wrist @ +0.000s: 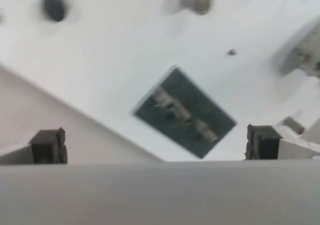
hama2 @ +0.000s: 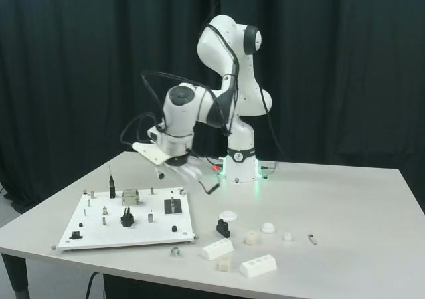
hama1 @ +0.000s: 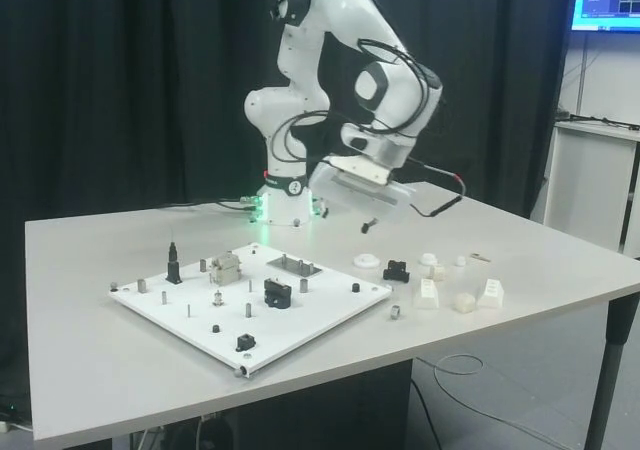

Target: Remove USB.

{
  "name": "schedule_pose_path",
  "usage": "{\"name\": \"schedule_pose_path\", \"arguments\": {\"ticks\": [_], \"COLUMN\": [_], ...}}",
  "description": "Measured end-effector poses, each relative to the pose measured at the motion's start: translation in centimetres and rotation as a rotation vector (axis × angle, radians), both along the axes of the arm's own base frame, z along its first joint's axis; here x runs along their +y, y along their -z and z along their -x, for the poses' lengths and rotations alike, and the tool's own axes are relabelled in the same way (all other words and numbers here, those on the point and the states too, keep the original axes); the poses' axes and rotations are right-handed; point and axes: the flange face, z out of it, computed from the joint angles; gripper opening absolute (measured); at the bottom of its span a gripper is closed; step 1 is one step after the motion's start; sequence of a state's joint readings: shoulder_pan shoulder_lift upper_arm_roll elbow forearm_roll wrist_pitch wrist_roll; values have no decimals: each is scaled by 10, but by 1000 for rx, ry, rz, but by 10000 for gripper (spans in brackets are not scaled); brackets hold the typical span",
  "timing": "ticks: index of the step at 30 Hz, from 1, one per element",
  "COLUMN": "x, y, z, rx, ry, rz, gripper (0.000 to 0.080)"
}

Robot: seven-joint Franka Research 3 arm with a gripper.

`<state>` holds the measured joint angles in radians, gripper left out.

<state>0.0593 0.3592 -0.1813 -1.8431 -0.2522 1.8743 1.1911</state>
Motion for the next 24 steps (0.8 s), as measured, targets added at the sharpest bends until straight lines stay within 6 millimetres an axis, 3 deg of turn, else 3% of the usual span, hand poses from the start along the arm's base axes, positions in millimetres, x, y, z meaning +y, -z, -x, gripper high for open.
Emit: {"name": "schedule_pose_path", "arguments": {"ticks": [24], "x": [-165], "y": [-35], "z": [39], "rx": [-76], "ry": [148], "rz": [57], "gripper": [800]}}
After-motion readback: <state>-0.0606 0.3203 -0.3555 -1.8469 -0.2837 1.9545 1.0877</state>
